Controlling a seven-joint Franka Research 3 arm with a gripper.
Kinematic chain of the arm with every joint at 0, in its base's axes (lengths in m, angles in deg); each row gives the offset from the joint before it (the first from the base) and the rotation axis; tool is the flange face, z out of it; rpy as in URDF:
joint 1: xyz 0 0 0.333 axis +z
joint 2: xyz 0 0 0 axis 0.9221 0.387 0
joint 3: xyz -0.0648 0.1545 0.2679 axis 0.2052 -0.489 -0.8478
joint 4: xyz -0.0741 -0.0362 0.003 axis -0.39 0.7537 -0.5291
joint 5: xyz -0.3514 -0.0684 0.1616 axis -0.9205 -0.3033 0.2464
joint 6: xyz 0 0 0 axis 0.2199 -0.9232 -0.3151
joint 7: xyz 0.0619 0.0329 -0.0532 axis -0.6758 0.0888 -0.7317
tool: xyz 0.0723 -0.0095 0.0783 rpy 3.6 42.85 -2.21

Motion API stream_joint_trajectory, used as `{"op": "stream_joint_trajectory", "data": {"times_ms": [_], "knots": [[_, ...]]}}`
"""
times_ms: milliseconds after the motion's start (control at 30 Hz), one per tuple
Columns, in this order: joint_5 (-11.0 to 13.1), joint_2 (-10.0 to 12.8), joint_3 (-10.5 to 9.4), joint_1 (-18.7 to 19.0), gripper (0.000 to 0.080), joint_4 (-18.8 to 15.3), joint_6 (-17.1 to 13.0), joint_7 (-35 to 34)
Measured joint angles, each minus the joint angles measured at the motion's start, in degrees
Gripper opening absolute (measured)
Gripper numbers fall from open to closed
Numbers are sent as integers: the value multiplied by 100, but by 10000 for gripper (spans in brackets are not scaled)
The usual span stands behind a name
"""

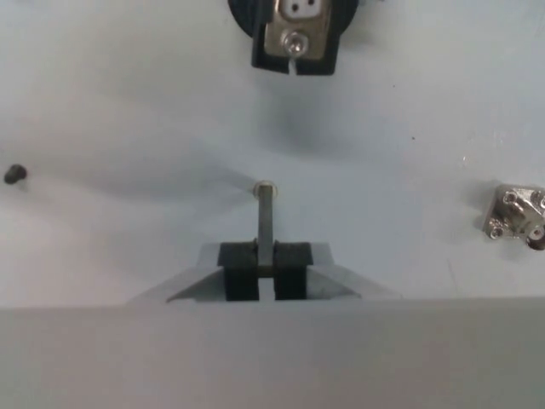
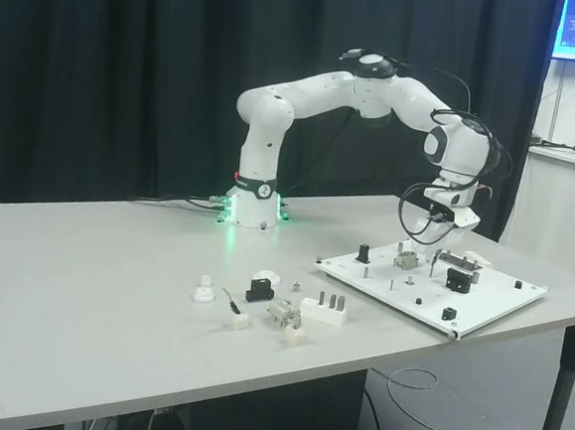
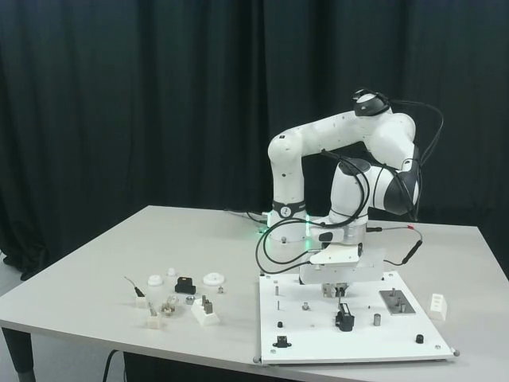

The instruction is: Insert square peg 1.

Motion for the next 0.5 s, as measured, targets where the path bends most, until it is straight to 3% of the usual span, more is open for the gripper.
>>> {"op": "stream_joint_trajectory", "data": {"times_ms": [167,200,433,467,500], "knots": [[-54,0,10,-1,35,0,0,-13],[-63,0,14,-2,216,0,0,-26],[-121,0,40,-6,216,0,0,-62],[-124,0,44,-7,570,0,0,-62],[-125,0,49,-8,743,0,0,-62]]}}
